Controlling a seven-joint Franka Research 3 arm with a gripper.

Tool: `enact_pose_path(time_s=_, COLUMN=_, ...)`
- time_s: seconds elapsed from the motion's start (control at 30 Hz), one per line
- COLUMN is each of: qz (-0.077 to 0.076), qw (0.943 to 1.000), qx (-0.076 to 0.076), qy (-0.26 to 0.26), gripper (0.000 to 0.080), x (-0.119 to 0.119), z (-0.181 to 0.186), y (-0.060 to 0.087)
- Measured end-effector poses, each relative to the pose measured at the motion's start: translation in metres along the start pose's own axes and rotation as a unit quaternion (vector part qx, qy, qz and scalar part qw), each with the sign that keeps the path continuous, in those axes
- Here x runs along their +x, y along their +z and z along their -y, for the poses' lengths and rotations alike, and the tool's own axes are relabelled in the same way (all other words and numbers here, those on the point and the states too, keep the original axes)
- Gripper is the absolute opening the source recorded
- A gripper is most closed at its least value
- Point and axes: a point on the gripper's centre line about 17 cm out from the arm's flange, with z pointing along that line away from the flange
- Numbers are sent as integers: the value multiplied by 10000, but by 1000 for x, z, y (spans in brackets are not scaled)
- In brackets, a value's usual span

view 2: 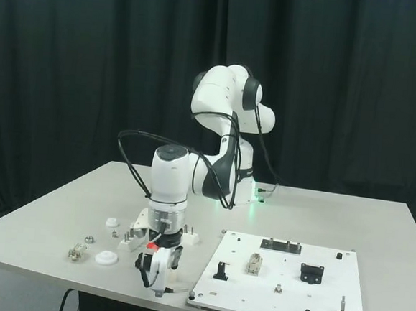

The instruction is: Pick USB.

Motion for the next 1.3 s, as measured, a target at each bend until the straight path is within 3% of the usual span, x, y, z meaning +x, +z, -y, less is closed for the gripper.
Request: enact_pose_path(time_s=1.3, qz=-25, qw=10000, qx=-78, qy=-31, gripper=800, x=2, z=8, y=27)
